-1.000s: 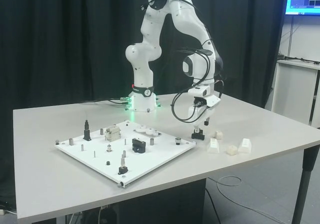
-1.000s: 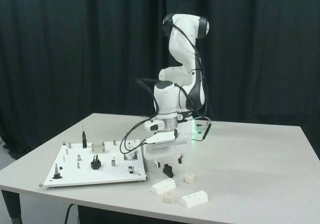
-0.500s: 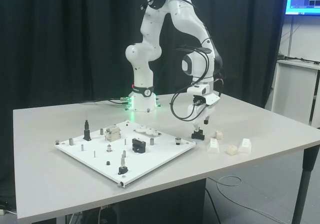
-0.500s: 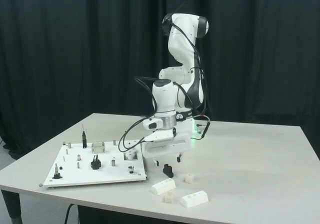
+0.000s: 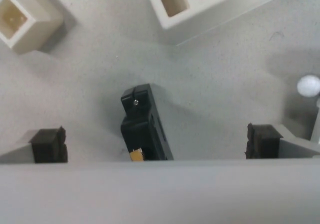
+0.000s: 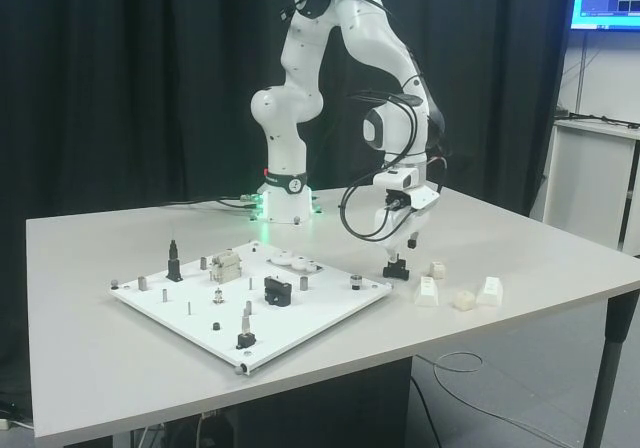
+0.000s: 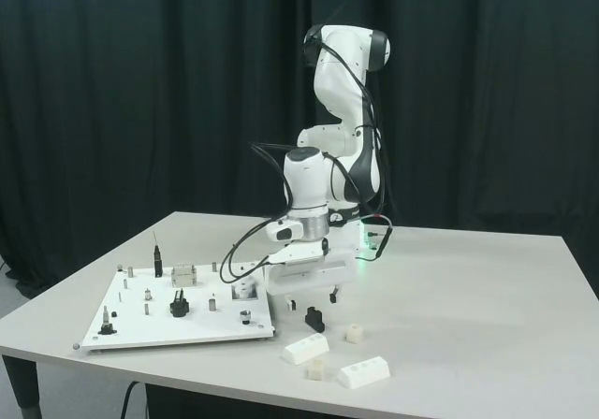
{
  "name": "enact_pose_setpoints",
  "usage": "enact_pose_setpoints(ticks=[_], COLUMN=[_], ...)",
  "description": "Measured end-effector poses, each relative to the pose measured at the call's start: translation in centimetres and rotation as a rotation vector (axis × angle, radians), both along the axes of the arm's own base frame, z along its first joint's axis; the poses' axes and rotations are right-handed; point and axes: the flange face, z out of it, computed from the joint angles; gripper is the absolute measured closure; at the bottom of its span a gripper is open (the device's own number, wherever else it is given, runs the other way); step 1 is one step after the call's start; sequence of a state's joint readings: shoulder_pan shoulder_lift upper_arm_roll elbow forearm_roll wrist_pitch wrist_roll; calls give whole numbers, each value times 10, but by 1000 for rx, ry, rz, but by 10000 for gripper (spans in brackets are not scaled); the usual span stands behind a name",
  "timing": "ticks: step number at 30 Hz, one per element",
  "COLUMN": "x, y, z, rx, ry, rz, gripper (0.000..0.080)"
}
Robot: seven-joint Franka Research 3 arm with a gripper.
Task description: Remove small gear.
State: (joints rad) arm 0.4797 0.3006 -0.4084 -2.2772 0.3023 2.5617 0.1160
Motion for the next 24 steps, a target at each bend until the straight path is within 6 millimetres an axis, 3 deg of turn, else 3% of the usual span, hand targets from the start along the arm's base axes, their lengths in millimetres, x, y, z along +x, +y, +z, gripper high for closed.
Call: enact_pose_setpoints(ticks=[24], x=[5], y=[-4], z=[5], rx=[-2], ry=[-13], rz=[-6], gripper=[3])
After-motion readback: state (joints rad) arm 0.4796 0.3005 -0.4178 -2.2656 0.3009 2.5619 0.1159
